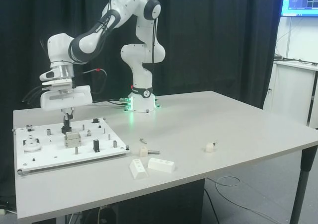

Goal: Insert square peg 1.

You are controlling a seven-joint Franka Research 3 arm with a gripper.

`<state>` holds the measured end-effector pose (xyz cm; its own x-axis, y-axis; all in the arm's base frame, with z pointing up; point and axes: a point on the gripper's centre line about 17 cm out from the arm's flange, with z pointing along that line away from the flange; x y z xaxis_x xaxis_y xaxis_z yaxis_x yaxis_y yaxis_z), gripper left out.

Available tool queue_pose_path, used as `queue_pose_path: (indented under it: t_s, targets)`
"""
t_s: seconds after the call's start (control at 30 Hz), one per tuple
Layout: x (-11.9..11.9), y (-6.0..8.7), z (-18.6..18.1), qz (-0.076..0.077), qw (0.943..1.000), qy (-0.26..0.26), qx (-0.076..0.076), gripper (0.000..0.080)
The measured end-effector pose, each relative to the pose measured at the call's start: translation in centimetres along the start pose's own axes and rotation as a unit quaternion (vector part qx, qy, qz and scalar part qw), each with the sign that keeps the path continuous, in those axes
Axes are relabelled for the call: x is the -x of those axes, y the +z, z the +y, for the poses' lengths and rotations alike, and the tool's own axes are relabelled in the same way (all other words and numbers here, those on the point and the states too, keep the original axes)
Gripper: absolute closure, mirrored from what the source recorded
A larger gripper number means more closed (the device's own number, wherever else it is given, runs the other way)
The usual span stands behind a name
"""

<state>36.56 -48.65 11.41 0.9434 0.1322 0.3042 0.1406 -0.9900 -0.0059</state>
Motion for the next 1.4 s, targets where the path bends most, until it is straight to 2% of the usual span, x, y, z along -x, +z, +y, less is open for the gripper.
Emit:
queue_pose_path:
  t_s: [0.47, 0.87, 1.4]
  targets:
    - [1.1, 0.8, 0.1, 0.004, 0.9997, 0.025, 0.007, 0.0771]
    - [1.3, 1.2, -0.1, 0.002, 0.9997, 0.023, 0.006, 0.0771]
    - [1.5, 2.7, 0.0, -0.004, 0.9996, 0.025, 0.013, 0.0771]
